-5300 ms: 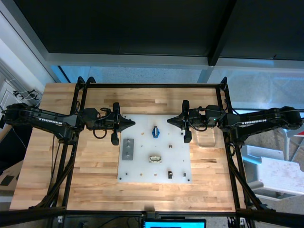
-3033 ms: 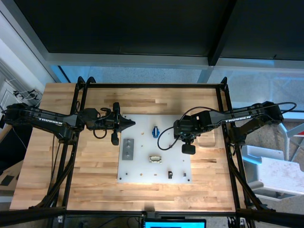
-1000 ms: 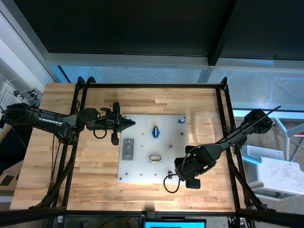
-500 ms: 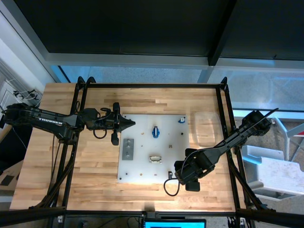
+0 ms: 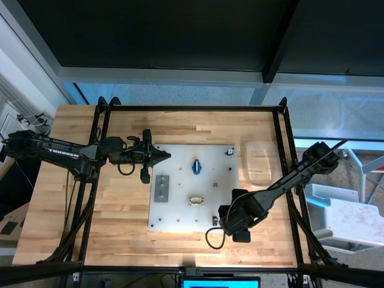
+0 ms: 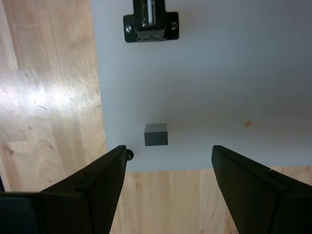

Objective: Pick the 16mm bar from the taskboard and place it in the container

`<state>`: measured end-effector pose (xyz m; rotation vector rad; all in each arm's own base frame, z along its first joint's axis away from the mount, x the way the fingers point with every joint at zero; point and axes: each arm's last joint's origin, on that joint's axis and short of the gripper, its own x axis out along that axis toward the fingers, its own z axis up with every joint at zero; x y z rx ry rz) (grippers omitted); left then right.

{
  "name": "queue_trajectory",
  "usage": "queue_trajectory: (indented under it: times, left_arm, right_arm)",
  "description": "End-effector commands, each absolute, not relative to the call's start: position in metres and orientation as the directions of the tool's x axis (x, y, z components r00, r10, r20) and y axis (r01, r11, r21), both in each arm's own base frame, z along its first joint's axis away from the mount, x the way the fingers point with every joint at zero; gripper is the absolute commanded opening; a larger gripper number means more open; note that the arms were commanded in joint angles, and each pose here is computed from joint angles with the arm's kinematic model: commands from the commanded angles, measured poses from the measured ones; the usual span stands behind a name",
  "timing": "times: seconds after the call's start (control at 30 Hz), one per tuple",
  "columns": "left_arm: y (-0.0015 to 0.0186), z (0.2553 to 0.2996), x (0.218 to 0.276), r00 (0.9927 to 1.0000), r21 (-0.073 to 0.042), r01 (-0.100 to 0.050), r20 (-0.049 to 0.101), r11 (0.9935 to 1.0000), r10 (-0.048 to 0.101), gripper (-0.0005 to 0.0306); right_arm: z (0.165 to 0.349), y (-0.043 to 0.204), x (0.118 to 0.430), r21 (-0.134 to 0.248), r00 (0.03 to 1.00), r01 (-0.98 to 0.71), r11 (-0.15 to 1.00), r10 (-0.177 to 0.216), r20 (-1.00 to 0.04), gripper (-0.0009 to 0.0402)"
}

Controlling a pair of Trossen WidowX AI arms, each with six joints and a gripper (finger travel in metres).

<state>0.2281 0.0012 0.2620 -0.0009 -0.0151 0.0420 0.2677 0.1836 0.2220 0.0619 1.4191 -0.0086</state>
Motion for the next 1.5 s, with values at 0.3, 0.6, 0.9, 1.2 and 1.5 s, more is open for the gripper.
queue_trajectory:
  times: [0.3,0.6,0.9,1.2,1.5]
  left_arm:
    - [0.0012,0.2619,0.2281,0.99902,-0.001,-0.042,0.015,0.99914,0.042,0.0000]
    - [0.0012,0.2620,0.2281,0.99902,-0.001,-0.042,0.015,0.99914,0.042,0.0000]
    - [0.0013,0.2620,0.2281,0.99900,-0.001,-0.042,0.015,0.99912,0.042,0.0000]
    - [0.0013,0.2619,0.2281,0.99901,-0.001,-0.042,0.015,0.99912,0.042,0.0000]
    - [0.0012,0.2620,0.2281,0.99902,-0.001,-0.042,0.015,0.99914,0.042,0.0000]
  right_arm:
    - [0.210,0.184,0.267,0.004,0.155,0.032,0.999,-0.001,-0.988,0.0240]
    - [0.200,0.185,0.266,0.020,0.170,0.028,0.999,0.015,-0.985,0.0240]
    - [0.192,0.186,0.266,0.017,0.168,0.019,1.000,0.014,-0.986,0.0240]
    - [0.190,0.187,0.266,0.018,0.171,0.006,1.000,0.017,-0.985,0.0240]
    - [0.187,0.187,0.266,0.023,0.177,0.005,1.000,0.021,-0.984,0.0239]
